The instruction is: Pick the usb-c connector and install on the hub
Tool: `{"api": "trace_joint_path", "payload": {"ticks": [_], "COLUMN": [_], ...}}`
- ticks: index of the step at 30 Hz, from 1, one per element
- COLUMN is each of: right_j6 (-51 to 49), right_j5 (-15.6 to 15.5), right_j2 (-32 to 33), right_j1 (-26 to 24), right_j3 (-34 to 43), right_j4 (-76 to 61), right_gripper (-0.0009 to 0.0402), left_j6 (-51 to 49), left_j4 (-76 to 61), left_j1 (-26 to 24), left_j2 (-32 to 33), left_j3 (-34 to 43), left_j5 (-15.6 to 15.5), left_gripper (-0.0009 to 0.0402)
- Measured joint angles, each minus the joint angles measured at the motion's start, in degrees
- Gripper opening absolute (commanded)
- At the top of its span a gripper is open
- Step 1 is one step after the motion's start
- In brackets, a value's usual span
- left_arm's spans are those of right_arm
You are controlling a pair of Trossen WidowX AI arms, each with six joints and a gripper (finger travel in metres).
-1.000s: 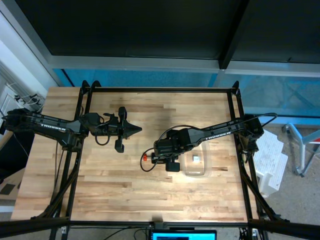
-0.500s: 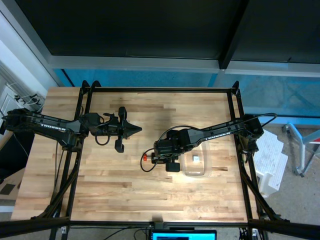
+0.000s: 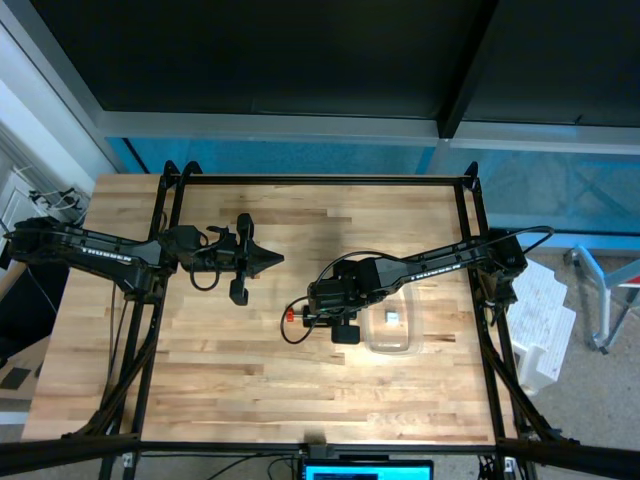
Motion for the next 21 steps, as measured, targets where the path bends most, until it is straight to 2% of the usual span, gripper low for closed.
{"api": "trace_joint_path", "payload": {"ticks": [21], "right_j6": [-0.55], "right_j5": [0.00], "right_j2": [0.00], "right_j1": [0.00], "right_j3": [-0.35], "right_j4": [0.81], "right_gripper": [0.0000], "left_j6": [-0.02], "left_j4": [0.00], "left_j1": [0.00], "left_j2": [0.00], "left_j3": [0.02], "left_j5": [0.00], "left_gripper": [0.0000]}}
